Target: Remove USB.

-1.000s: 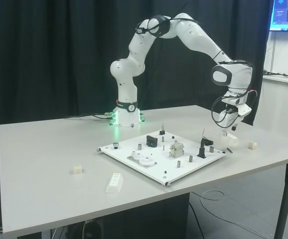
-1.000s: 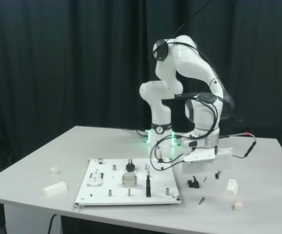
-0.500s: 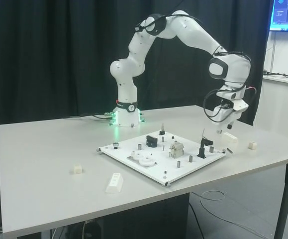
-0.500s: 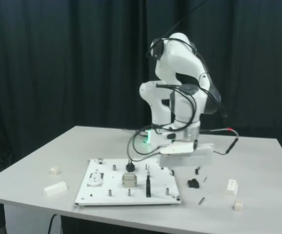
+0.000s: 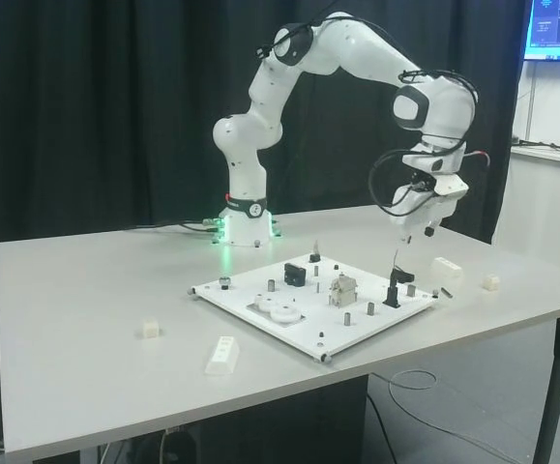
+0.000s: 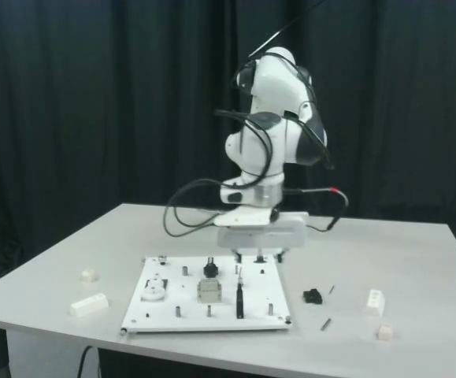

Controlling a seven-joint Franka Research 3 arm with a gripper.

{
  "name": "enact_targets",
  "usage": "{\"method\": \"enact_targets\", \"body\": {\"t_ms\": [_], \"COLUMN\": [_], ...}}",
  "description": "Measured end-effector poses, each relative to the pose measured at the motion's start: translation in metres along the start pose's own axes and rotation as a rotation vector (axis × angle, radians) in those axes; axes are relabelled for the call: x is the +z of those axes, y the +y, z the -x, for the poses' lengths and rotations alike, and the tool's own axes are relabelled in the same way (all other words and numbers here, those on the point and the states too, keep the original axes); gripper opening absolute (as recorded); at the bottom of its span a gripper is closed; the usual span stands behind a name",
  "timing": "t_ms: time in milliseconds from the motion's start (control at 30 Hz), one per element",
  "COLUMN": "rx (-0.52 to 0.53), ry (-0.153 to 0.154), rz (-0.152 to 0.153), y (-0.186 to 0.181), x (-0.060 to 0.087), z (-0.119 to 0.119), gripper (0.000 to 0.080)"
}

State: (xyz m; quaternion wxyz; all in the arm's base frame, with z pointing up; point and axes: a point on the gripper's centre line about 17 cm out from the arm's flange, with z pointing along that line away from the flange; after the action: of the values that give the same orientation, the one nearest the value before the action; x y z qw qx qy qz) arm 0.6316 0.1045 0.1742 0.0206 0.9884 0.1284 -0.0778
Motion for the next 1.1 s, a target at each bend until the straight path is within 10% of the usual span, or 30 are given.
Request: {"method": "enact_targets", "body": {"t_ms": [333, 1100], "rx": [0.014, 0.016], "ry": [-0.012, 0.011], "rz": [-0.011, -0.020], "y": [0.040, 0.040], "x": [-0.001, 0.047], "z": [0.008, 0.007], "gripper": [0.0800, 0.0800]}}
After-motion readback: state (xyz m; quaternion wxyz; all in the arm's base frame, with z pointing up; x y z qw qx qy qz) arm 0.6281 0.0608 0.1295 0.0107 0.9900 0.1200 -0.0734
